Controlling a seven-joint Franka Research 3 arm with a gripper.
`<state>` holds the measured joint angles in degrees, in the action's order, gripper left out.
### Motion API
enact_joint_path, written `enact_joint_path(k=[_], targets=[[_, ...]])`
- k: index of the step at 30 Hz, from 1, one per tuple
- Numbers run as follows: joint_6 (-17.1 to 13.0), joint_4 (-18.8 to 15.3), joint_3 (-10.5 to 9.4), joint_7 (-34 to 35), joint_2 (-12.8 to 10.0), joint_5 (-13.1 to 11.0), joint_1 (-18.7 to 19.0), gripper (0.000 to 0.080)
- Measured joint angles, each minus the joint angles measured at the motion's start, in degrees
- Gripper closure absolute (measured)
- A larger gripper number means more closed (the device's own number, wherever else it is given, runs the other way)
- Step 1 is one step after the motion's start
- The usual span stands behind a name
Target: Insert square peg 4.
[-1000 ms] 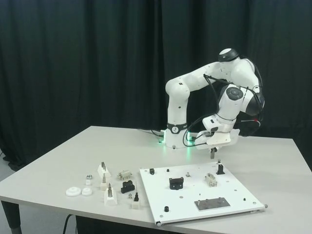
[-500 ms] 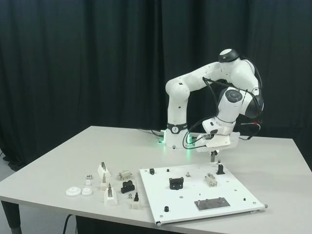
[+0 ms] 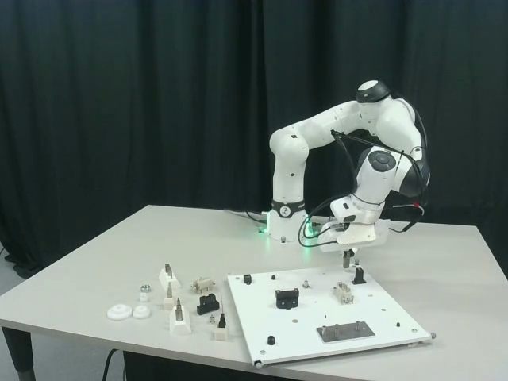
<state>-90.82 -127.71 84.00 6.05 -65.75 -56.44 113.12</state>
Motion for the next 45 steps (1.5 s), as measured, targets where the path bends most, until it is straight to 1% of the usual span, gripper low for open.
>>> enact_joint_path(k=[16,45], targets=[[-0.8,0.0,-1.69,1.3,0.0,-1.4,-0.2,0.0652],[-0.6,-0.6,-1.52,2.4,0.1,-1.7,-0.1,0.0652]])
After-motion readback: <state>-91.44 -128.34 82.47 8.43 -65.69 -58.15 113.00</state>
